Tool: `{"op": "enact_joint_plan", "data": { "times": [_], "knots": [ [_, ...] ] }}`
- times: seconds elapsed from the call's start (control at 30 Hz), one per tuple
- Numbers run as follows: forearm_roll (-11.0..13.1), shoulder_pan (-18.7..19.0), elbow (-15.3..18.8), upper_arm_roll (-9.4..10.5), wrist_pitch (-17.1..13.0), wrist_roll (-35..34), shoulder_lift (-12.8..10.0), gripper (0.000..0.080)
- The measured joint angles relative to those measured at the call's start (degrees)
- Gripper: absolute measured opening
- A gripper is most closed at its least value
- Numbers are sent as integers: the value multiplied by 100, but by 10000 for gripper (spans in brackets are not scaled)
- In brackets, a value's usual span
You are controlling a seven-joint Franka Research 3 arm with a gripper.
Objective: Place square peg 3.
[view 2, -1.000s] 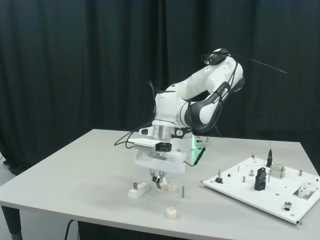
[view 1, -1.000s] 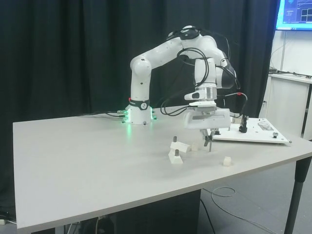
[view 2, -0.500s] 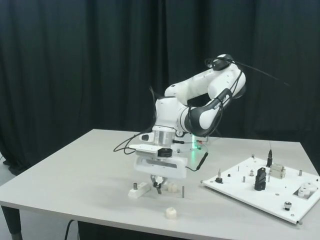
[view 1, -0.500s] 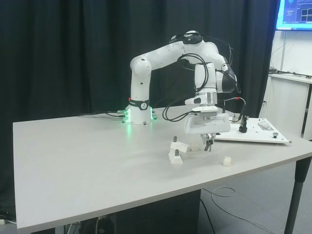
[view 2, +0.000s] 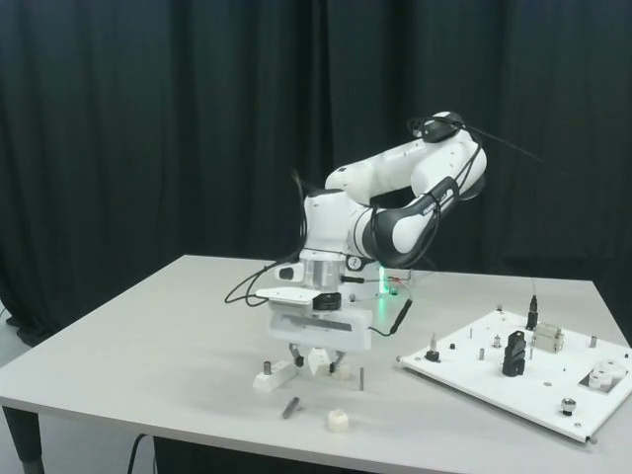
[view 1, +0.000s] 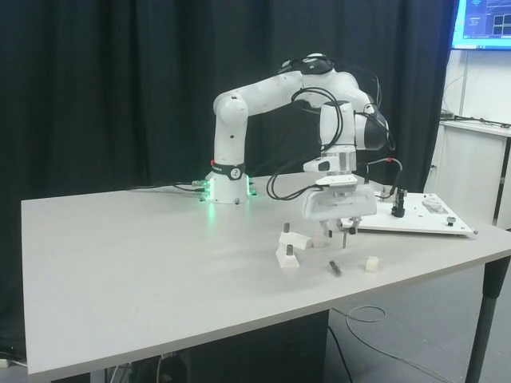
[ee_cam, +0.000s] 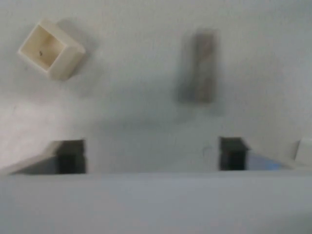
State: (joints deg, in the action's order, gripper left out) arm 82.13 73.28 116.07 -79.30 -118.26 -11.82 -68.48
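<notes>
The square peg (view 1: pixel 335 266), a short dark grey bar, lies flat on the grey table near its front edge, also seen as the peg (view 2: pixel 290 407) and the peg (ee_cam: pixel 199 68). My gripper (view 1: pixel 338 231) hangs open just above the table, behind the peg, with nothing between its fingers. In the wrist view the gripper (ee_cam: pixel 151 155) shows both black fingertips (ee_cam: pixel 72 156) wide apart. A small white block with a square hole (ee_cam: pixel 50 48) rests beside the peg, also seen as the block (view 2: pixel 339 420).
White holder blocks (view 1: pixel 289 247) with short upright pegs stand left of the gripper. A thin peg (view 2: pixel 361 379) stands upright nearby. A white assembly board (view 2: pixel 523 370) carrying small black and grey parts occupies the table's right end.
The gripper held the peg upright near the table before. Its fingers have spread, and the peg now lies flat on the table in front of it.
</notes>
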Motion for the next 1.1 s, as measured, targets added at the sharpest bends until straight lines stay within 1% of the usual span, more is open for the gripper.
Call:
{"op": "enact_joint_plan", "data": {
  "times": [0.03, 0.07, 0.23, 0.27, 0.43, 0.47, 0.63, 0.9, 1.1],
  "knots": [
    [-10, 0, -5, -29, 69, 0, -12, 373],
    [-24, 0, -9, -58, 131, 0, -23, 657],
    [-172, 1, -48, -220, 466, 15, -68, 657],
    [-215, 1, -60, -255, 536, 18, -76, 770],
    [-425, 1, -122, -428, 877, 27, -89, 770],
    [-451, 1, -133, -459, 940, 27, -89, 792],
    [-525, 1, -171, -596, 1206, 27, -89, 792],
    [-554, -19, -183, -724, 1508, -128, -92, 798],
    [-620, -45, -196, -740, 1554, -272, -98, 800]
  ]
}}
